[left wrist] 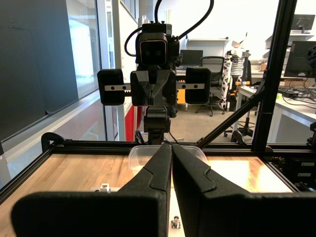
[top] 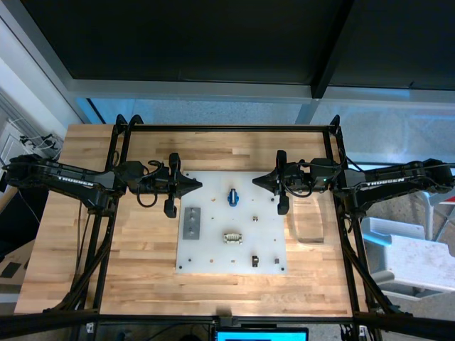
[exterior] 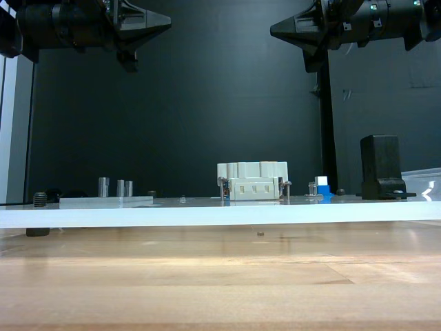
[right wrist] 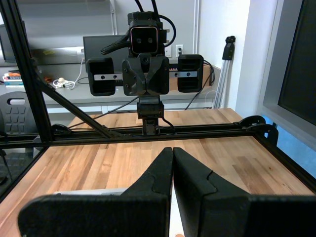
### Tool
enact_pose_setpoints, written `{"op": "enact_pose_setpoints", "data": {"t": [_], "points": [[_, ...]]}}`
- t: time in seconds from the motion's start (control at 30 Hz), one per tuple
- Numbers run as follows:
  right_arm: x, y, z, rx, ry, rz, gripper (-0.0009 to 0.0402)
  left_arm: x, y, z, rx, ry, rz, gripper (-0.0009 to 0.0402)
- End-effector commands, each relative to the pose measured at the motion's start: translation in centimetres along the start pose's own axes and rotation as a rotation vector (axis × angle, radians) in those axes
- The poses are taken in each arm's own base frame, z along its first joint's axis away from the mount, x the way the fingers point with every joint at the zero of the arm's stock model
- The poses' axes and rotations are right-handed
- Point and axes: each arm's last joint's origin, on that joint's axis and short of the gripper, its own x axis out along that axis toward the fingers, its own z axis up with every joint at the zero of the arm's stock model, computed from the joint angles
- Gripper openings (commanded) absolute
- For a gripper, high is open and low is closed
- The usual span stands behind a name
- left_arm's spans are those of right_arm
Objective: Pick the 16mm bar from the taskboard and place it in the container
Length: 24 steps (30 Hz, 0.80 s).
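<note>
The white taskboard (top: 213, 249) lies in the middle of the table, with a grey block (top: 192, 222) and a blue knob (top: 232, 197) on it. A tiny grey square dot near the board's front right corner looks like the 16mm bar (top: 275, 261), just right of a small black part (top: 255, 260). The clear container (top: 307, 222) lies on the wood to the right of the board. My left gripper (top: 200, 183) hangs shut and empty over the board's far left edge. Facing it, my right gripper (top: 255, 180) is shut and empty over the far right edge.
A white connector (top: 232, 238) sits mid-board and stands tall in the low view (exterior: 252, 181). Short metal pins (exterior: 103, 187) rise from the grey block. A black frame (top: 227, 128) surrounds the table. Both grippers hang high above the board (exterior: 207, 214).
</note>
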Motion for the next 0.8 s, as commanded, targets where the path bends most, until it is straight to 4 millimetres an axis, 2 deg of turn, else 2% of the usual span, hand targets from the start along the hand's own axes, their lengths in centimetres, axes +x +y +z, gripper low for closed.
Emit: {"op": "enact_pose_setpoints", "data": {"t": [0.03, 0.47, 0.8], "points": [[0.0, 0.02, 0.02, 0.0, -0.001, 0.001, 0.0, 0.01, 0.0, 0.0, 0.0, 0.0, 0.0, 0.0], [0.0, -0.01, -0.18, -0.001, 0.022, -0.003, 0.0, 0.01, 0.0, 0.0, 0.0, 0.0, 0.0, 0.0], [0.02, -0.04, 0.18, 0.013, 0.266, -0.035, 0.0, 0.01, -0.01, 0.0, 0.0, 0.0, -0.001, 0.0]]}}
